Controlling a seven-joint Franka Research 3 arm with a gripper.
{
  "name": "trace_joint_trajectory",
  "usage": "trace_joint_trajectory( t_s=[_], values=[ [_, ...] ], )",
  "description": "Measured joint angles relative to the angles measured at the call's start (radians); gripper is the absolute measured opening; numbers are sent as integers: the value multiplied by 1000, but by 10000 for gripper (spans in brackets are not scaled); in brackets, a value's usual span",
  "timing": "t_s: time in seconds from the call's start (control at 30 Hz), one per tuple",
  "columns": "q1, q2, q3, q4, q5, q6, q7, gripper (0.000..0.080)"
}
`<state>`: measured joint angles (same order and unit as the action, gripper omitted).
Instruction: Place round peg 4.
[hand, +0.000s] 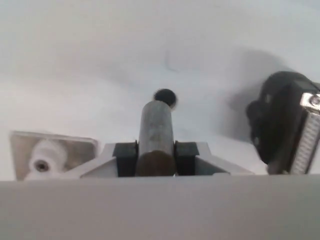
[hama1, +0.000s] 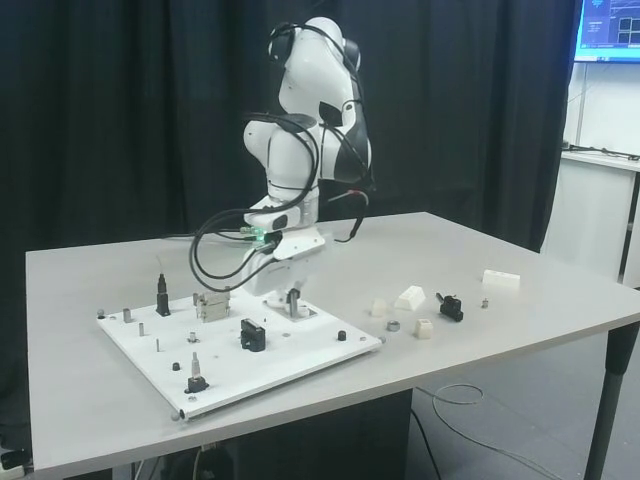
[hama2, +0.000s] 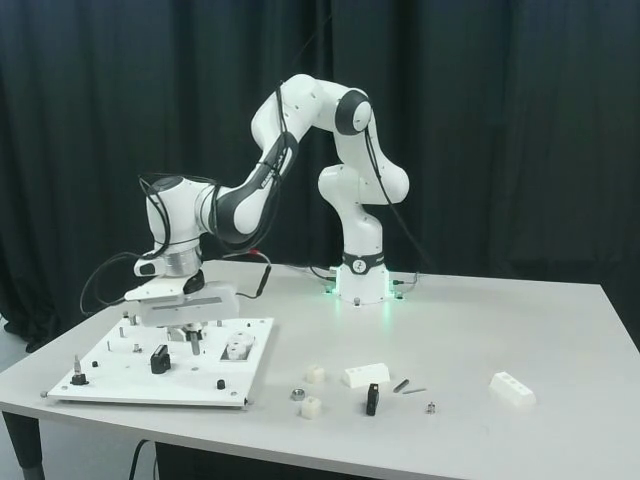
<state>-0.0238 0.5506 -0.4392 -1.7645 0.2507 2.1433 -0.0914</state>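
My gripper (hand: 156, 161) is shut on a grey round peg (hand: 156, 131), which stands upright between the black finger pads (hand: 125, 156). Just beyond the peg's lower end there is a dark round hole (hand: 165, 96) in the white board (hand: 90, 75). Whether the tip touches the board cannot be told. In the first room view the gripper (hama1: 290, 288) hangs low over the middle of the board (hama1: 300, 355), with the peg (hama1: 292, 301) pointing down. The second room view shows the gripper (hama2: 190, 335) over the board (hama2: 120, 390), near its back edge.
On the board stand a black block (hama1: 252, 335), a black connector (hand: 277, 125), a white fitting (hand: 42, 161) on a metal plate, and several small posts (hama1: 161, 292). Loose white blocks (hama1: 410, 297) and a small black part (hama1: 449, 307) lie on the grey table (hama1: 520, 300) beside the board.
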Motion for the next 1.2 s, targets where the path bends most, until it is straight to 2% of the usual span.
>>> trace_joint_trajectory(
  t_s=[0.37,0.67,0.93,1.2],
  values=[
    [63,-9,0,-6,57,-55,3,153],
    [130,-21,0,-35,59,-58,35,153],
    [187,-38,0,-80,59,-41,75,153],
    [232,-46,0,-132,58,21,98,153]
  ],
)
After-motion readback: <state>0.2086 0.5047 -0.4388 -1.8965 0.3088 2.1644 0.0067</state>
